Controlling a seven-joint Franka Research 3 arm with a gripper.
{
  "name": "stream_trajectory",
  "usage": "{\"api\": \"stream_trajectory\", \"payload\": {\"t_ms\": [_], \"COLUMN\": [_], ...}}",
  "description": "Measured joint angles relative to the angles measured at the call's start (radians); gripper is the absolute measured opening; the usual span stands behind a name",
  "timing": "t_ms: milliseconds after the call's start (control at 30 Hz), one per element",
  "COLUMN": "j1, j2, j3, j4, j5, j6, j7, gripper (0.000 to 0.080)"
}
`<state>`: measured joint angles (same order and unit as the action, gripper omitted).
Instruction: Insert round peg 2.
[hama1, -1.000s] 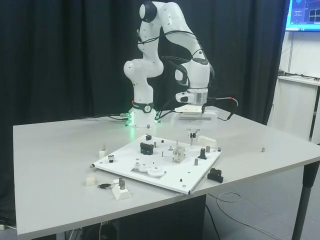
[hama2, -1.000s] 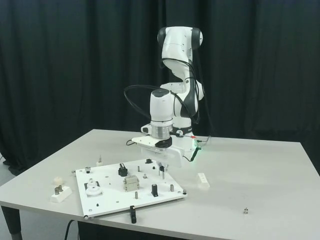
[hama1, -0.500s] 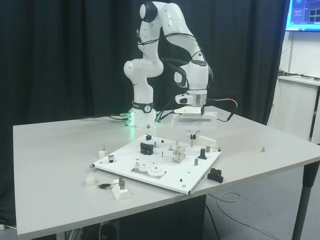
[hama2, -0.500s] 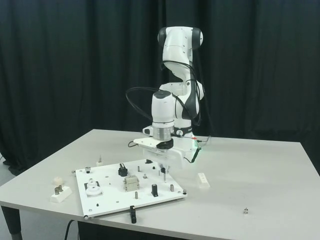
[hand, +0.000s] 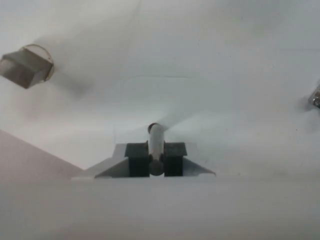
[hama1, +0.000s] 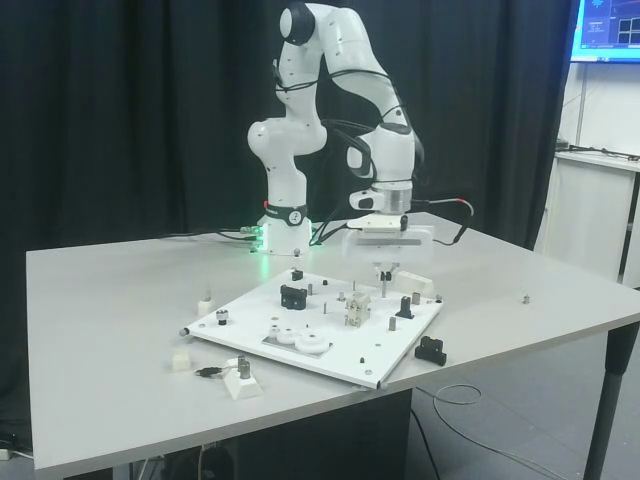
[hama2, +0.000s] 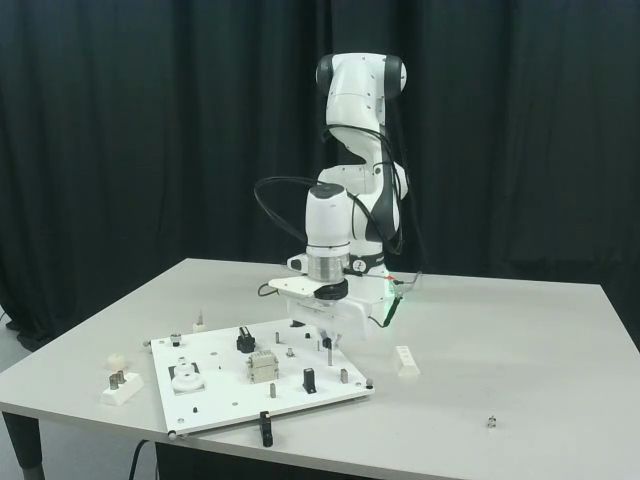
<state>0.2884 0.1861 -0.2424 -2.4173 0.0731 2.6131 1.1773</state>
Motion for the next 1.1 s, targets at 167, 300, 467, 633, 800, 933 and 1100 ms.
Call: {"api": "stream_trajectory", "payload": {"t_ms": [167,300,467,633,800,933,1100], "j1": [0.000,0.000,0.002,0.007,0.009,0.009,0.008], "j2": [0.000,0.000,0.000,0.000,0.000,0.000,0.000], "j3": [0.000,0.000,0.000,0.000,0.000,0.000,0.000], "j4": [-0.009,-0.013,-0.013,-0.013,-0.014,-0.015,-0.016], "j5": [0.000,0.000,0.000,0.000,0.000,0.000,0.000], "j6": [0.017,0.026,0.027,0.030,0.032,0.035,0.035], "j7": [0.000,0.000,0.000,0.002,0.013,0.013,0.013], "gripper": [0.0057,0.0057,0.0057,0.0057,0.0057,0.0057,0.0057]}}
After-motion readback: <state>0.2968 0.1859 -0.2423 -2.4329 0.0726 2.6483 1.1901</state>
